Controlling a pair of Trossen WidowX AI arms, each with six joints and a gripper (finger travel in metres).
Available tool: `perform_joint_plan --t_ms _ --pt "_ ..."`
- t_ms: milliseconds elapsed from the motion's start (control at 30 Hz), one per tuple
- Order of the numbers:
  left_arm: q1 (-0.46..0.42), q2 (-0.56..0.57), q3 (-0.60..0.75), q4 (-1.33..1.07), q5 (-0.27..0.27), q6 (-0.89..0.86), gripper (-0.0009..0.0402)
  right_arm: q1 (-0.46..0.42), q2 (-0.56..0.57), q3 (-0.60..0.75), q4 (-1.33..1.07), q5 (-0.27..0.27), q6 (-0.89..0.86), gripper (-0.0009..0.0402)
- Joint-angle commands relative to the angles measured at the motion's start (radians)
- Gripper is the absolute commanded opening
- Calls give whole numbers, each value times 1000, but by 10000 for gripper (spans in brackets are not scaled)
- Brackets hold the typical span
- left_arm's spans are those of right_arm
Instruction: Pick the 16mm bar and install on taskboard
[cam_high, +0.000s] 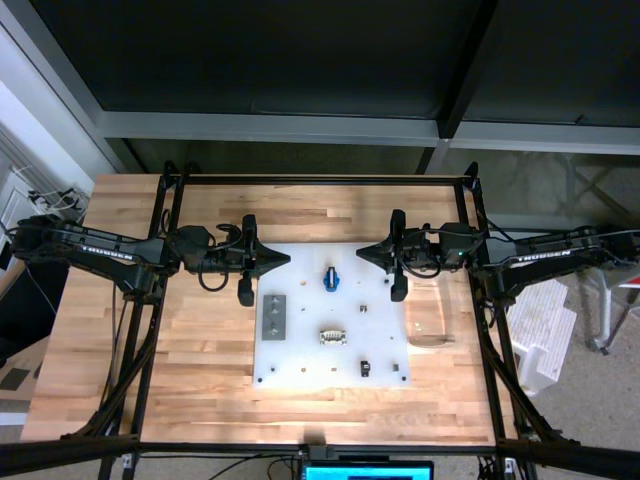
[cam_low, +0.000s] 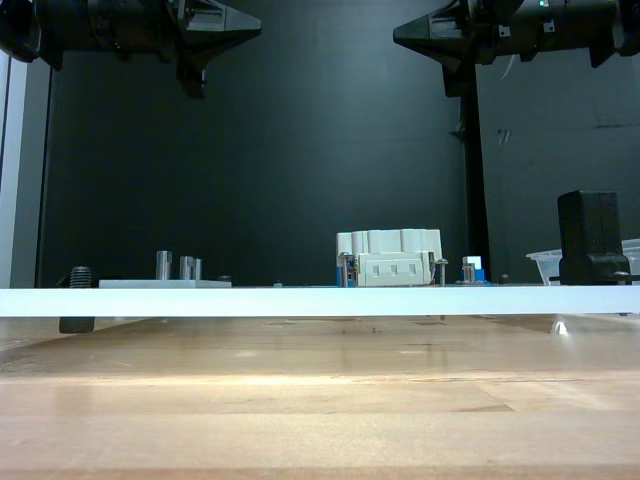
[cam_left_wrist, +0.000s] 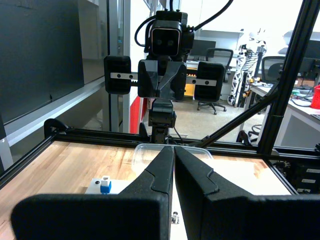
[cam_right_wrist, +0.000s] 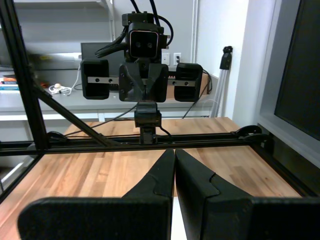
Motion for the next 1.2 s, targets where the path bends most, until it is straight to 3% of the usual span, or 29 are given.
perform_joint_plan --t_ms 33,300,1200 --pt "0 0 0 1 0 0 1 -8 1 1 2 -12 2 0" --pt "1 0 0 1 0 0 1 -27 1 1 6 -47 43 0" --pt "0 0 0 1 0 0 1 -27 2 3 1 -44 47 0"
